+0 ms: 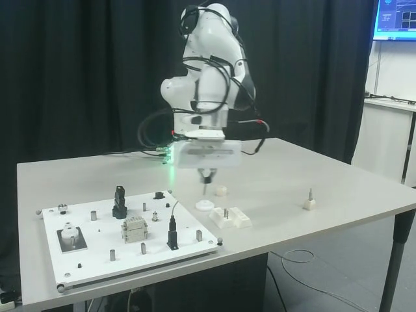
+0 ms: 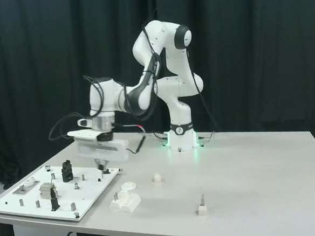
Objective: Insert square peg 1.
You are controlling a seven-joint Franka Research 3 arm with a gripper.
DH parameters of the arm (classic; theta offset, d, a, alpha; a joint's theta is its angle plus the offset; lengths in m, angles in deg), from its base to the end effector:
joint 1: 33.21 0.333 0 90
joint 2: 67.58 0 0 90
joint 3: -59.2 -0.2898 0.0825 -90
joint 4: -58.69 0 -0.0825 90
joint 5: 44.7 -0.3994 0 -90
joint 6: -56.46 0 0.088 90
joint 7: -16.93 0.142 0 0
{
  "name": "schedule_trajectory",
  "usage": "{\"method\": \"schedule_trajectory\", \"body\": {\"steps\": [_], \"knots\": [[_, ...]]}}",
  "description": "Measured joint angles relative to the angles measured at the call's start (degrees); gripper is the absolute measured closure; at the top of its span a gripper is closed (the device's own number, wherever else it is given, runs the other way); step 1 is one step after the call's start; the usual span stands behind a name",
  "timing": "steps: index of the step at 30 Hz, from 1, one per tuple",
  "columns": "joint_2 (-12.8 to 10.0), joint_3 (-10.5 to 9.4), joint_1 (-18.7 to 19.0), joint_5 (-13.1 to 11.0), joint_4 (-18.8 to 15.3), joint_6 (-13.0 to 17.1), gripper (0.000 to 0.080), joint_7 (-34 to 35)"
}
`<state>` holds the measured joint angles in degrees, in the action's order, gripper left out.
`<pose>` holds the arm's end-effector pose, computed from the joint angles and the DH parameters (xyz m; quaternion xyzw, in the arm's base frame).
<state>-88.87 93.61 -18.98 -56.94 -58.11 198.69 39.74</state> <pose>0.5793 -0.2096 0.2344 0.9053 -0.4171 0.0750 0.0290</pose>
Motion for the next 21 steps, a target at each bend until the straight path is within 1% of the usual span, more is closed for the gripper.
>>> {"method": "schedule_trajectory", "body": {"steps": [3, 6, 14, 21], "knots": [[0.0, 1.36, -1.16, 0.0, 0.5, -0.04, 0.0773, -2.23], [0.0, 2.17, -2.81, 0.0, 1.04, -0.15, 0.0773, -4.34], [-0.1, 2.28, -8.36, -0.28, 2.65, -1.5, 0.0773, -10.79], [-0.73, 2.24, -11.86, -2.15, 3.73, -2.19, 0.0773, -15.58]]}}
